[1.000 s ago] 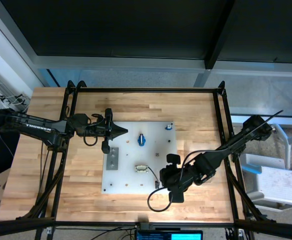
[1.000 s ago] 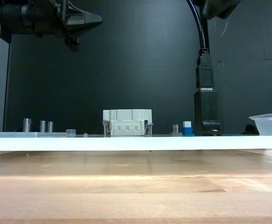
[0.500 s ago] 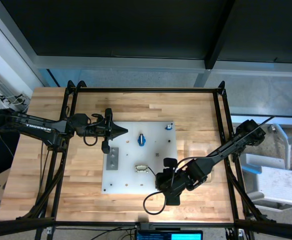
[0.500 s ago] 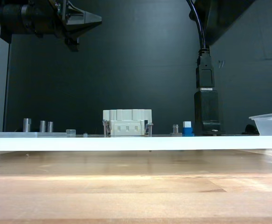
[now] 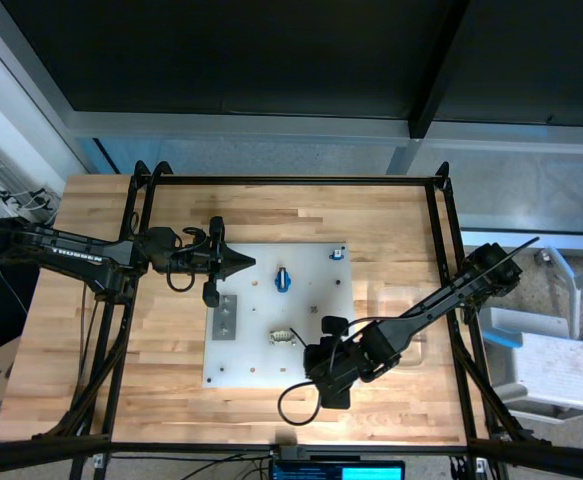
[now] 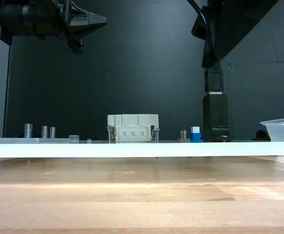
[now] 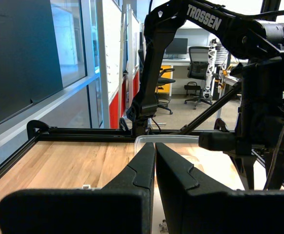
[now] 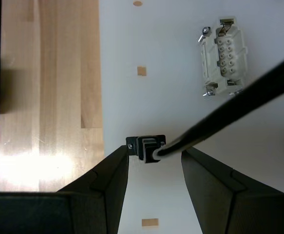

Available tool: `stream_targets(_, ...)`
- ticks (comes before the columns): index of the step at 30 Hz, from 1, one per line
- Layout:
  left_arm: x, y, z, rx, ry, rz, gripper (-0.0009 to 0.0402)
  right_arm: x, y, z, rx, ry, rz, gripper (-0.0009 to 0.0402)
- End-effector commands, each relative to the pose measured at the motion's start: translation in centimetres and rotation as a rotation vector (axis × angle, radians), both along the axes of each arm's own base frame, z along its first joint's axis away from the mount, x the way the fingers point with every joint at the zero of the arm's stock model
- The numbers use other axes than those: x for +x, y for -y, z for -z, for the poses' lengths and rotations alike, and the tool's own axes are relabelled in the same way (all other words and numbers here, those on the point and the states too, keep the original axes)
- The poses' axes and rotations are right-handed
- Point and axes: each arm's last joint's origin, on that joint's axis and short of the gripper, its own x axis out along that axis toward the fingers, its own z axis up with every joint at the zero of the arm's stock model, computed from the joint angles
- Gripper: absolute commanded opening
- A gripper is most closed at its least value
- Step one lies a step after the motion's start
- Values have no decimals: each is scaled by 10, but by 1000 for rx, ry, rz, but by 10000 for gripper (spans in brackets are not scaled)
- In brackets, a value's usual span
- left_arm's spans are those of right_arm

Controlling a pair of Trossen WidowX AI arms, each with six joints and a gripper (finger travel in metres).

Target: Remove the USB connector from the USB hub and place in the container

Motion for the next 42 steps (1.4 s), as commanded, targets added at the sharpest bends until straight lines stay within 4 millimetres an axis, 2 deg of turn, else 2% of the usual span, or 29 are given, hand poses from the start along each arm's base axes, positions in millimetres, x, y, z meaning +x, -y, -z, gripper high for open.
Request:
stream_targets(1,0,0,0,0,1,0,1,2,0,3,-3,-7,3,148)
stream_targets(10,0,0,0,0,1,0,1,3,1,6,-7,-10,8,140)
stream_targets(24,0,0,0,0,1,0,1,3,1,7,-8,-13,7,-3)
stream_targets(37,0,0,0,0,1,0,1,4,0,6,-2,12,5,0)
stream_targets(42,0,0,0,0,1,0,1,-1,0,5,-3,48,6,0)
